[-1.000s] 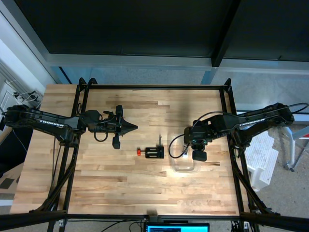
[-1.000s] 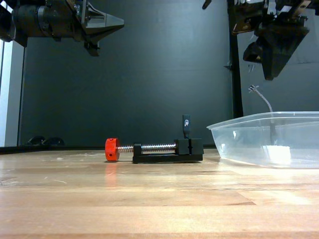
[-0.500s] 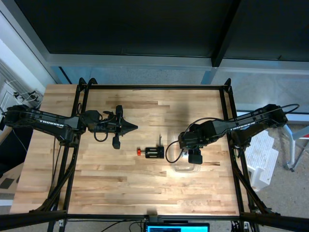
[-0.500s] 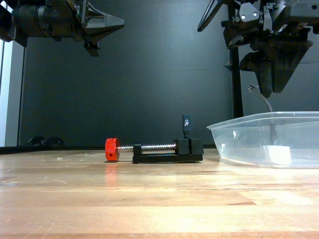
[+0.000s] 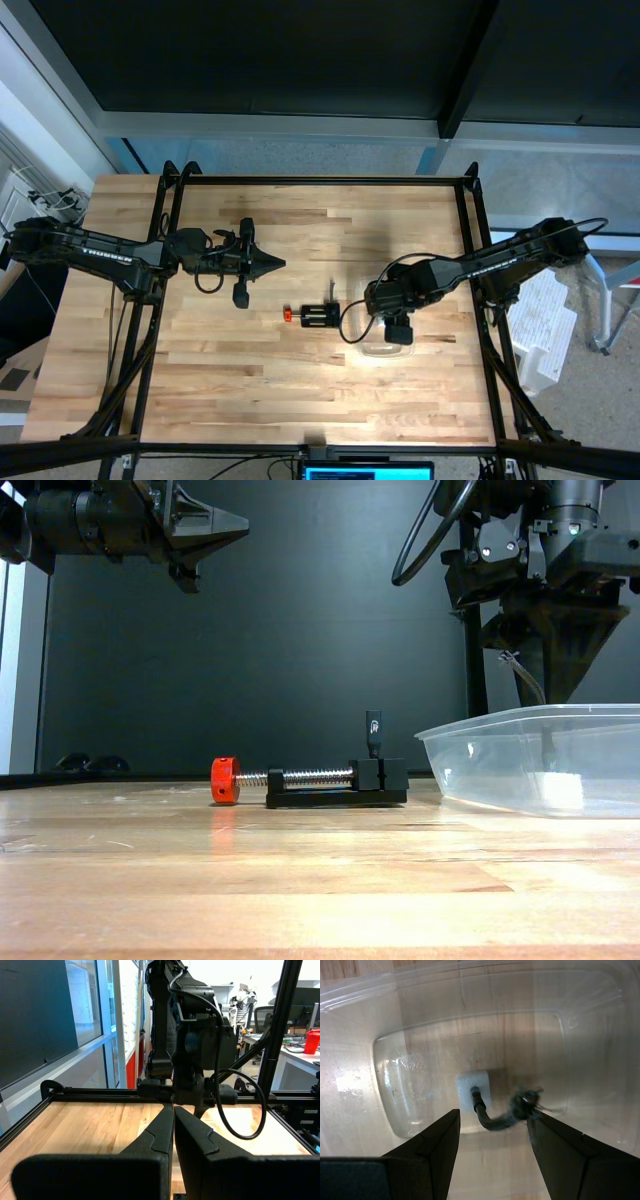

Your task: Pick the USB-C connector and install on taskboard

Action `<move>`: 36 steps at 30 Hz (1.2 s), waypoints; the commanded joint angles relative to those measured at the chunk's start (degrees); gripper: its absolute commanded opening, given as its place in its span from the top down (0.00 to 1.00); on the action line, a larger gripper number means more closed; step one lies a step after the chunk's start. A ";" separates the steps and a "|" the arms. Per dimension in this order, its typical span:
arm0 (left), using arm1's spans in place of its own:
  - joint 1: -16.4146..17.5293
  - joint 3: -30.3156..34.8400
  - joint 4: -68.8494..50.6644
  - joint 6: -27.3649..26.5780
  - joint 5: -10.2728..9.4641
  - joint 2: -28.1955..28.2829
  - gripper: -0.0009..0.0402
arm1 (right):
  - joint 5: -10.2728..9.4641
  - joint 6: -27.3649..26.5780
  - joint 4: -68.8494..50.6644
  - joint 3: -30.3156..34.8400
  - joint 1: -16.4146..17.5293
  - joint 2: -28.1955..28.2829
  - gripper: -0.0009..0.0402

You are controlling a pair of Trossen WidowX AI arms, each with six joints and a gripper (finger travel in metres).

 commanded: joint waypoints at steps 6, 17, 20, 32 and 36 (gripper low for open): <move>0.00 0.02 0.02 0.00 0.00 0.00 0.98 | 0.02 -0.39 2.89 -1.18 0.24 1.57 0.53; 0.02 0.02 0.02 0.00 0.00 0.00 0.98 | 0.02 0.20 6.80 -4.26 0.35 1.57 0.53; 0.00 0.02 0.02 0.00 0.00 0.00 0.98 | 0.02 0.20 6.86 -4.44 0.35 1.57 0.53; 0.00 0.02 0.02 0.00 0.00 0.00 0.98 | -0.02 0.46 8.41 -5.60 0.48 1.57 0.64; 0.00 0.02 0.02 0.00 0.00 0.00 0.98 | -0.02 0.24 8.46 -5.62 0.52 1.57 0.69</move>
